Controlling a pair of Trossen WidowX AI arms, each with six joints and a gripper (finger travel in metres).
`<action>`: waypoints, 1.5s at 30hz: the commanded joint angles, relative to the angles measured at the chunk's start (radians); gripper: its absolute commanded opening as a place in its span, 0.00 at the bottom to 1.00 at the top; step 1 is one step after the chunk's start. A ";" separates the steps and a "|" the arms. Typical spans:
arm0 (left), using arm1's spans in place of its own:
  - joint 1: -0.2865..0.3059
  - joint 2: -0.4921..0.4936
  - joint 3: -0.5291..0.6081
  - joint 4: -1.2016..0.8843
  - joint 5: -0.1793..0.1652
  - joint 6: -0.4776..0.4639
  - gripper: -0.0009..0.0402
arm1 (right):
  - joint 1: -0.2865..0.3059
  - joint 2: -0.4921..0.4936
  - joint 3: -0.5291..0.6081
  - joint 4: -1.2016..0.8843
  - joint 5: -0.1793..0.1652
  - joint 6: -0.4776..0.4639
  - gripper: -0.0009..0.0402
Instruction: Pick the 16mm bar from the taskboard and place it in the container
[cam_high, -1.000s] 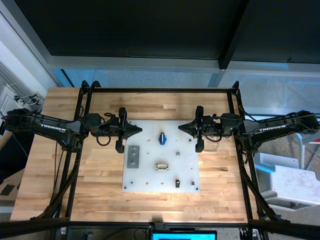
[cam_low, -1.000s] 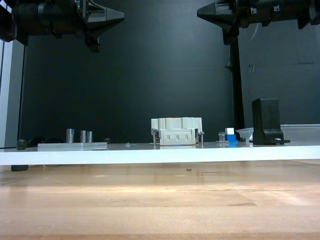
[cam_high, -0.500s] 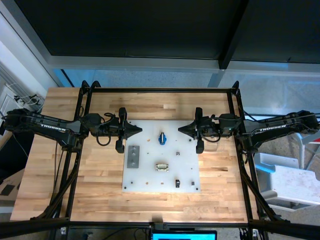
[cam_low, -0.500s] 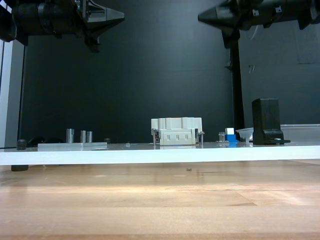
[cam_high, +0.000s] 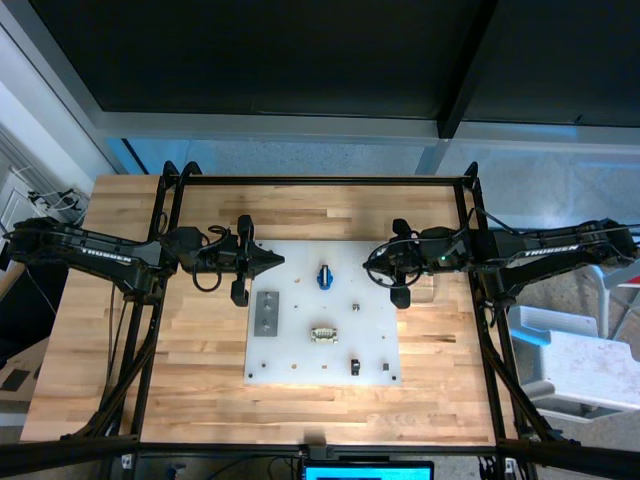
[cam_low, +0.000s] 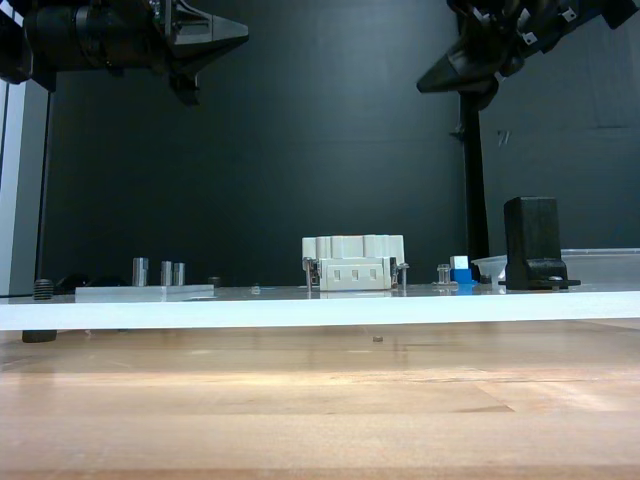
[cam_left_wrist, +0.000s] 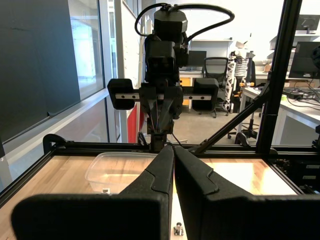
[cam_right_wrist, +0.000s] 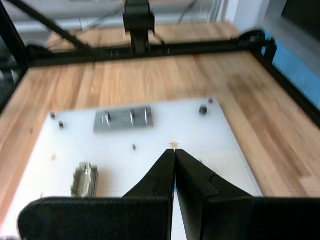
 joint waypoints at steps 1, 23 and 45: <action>0.000 0.000 0.000 0.000 0.000 0.000 0.02 | 0.003 0.031 0.038 -0.091 -0.018 0.014 0.02; 0.000 0.000 0.000 0.000 0.000 0.000 0.02 | 0.045 0.247 0.278 -0.596 -0.094 0.081 0.02; 0.000 0.000 0.000 0.000 0.000 0.000 0.02 | 0.198 0.310 0.315 -0.682 -0.093 0.224 0.02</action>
